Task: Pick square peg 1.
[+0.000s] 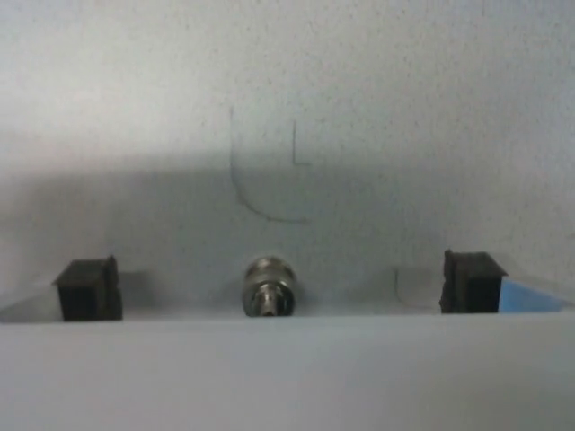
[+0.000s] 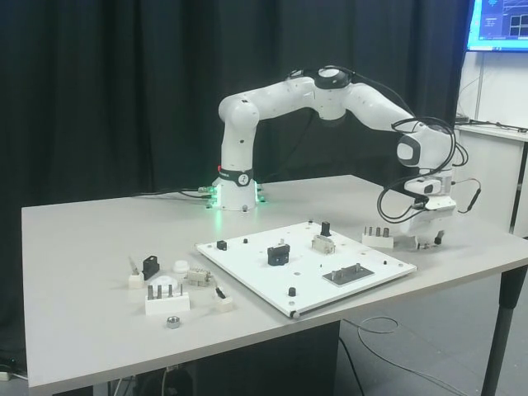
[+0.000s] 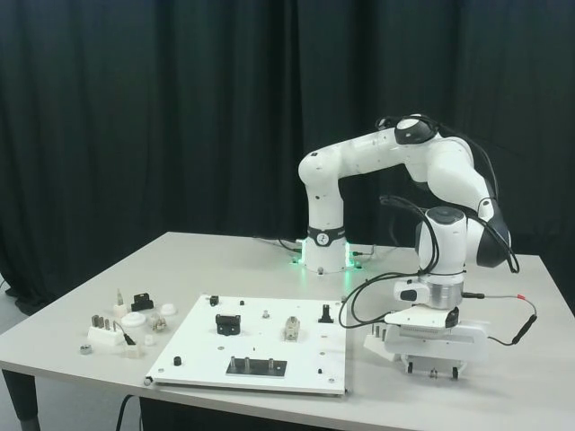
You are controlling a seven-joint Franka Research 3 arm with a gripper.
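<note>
Two black fingertips (image 1: 88, 289) of the gripper (image 1: 274, 292) stand wide apart, low over the grey table (image 2: 74, 247), with nothing clamped between them. A metal peg (image 1: 270, 287) shows midway between the fingertips in the wrist view, touching neither; whether it is square peg 1 cannot be told. Just beside the gripper, on the side toward the white board (image 2: 313, 268), sits a small white holder (image 2: 379, 238) with pegs standing upright in it. Well apart from the gripper, beyond the board's far side, a second white holder (image 2: 167, 300) with pegs lies among small loose parts.
</note>
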